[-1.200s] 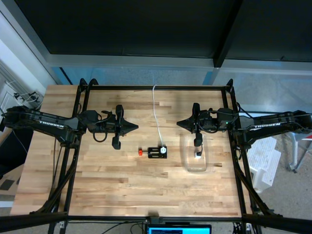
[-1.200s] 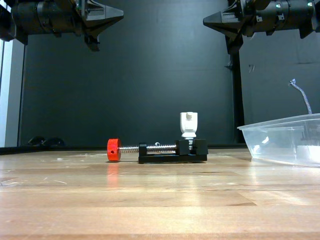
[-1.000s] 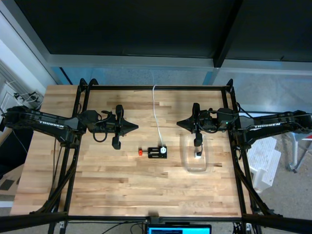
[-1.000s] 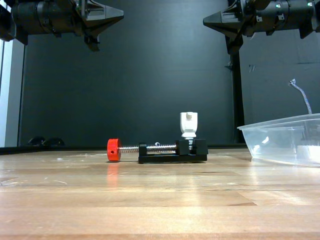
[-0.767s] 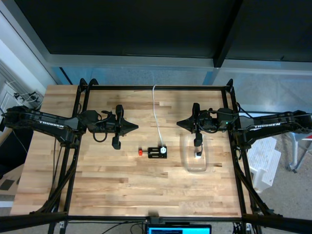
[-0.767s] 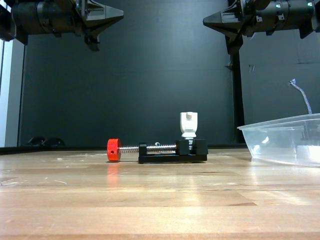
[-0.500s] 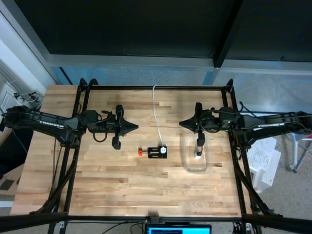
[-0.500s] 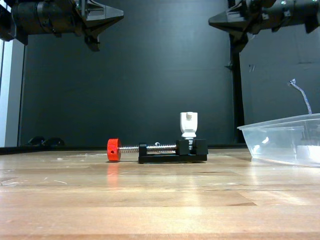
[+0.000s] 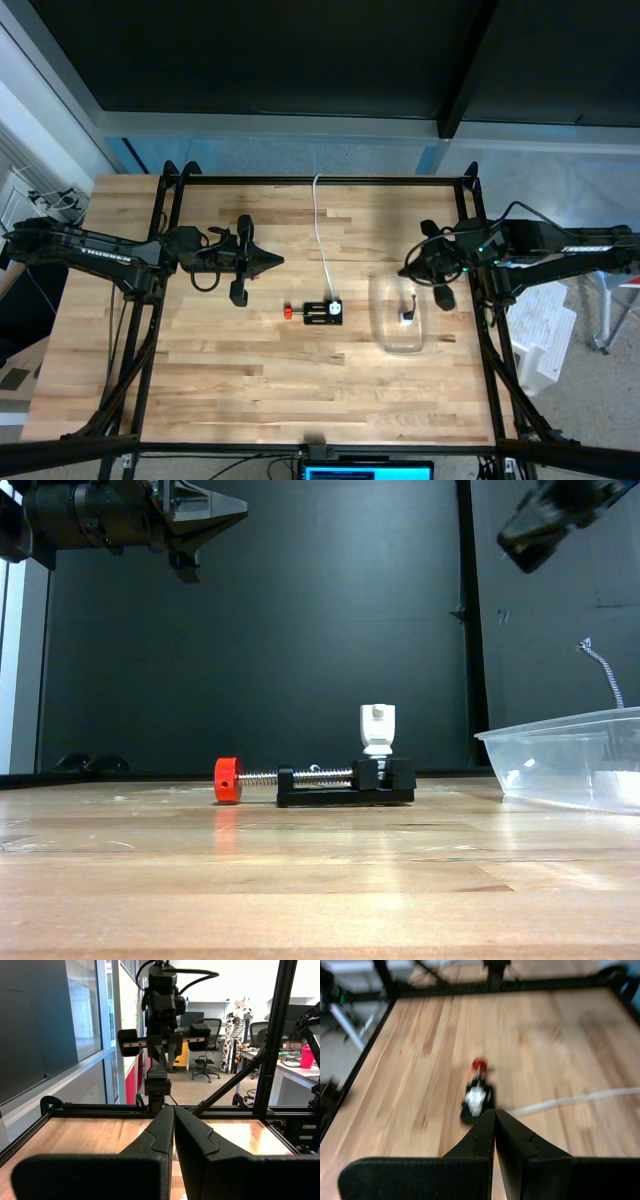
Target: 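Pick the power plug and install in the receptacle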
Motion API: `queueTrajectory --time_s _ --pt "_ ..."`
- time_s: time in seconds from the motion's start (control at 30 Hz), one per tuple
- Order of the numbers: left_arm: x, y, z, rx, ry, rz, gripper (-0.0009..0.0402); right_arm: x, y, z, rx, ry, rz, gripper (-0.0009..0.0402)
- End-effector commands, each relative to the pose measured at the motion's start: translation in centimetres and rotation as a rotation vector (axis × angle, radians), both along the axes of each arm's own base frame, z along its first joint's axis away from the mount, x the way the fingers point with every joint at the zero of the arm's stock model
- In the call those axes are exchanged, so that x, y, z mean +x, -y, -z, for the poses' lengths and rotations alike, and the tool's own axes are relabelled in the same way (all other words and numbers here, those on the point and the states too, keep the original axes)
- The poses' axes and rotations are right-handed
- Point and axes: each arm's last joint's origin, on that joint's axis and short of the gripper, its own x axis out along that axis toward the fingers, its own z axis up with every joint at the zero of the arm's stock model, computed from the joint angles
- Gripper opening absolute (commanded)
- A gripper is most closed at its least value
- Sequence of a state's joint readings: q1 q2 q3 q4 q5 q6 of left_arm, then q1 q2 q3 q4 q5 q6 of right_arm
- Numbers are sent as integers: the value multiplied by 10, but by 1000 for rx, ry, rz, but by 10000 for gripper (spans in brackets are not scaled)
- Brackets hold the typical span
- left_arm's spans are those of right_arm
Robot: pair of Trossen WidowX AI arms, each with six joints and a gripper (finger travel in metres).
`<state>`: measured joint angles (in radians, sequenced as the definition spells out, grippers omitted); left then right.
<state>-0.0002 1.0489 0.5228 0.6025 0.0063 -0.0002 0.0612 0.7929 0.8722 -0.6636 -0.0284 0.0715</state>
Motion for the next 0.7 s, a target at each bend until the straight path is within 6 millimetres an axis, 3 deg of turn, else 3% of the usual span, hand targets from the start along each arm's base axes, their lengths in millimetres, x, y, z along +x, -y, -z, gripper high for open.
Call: queueTrajectory --time_s 0.03,0.47,0.7 --pt "0 0 0 0 0 0 0 -9 -4 -4 5 -84 -20 0" --pt "0 0 0 0 0 0 0 -35 -11 9 39 -404 -12 0" --pt "0 0 0 0 0 0 0 -31 -14 21 32 -511 6 4"
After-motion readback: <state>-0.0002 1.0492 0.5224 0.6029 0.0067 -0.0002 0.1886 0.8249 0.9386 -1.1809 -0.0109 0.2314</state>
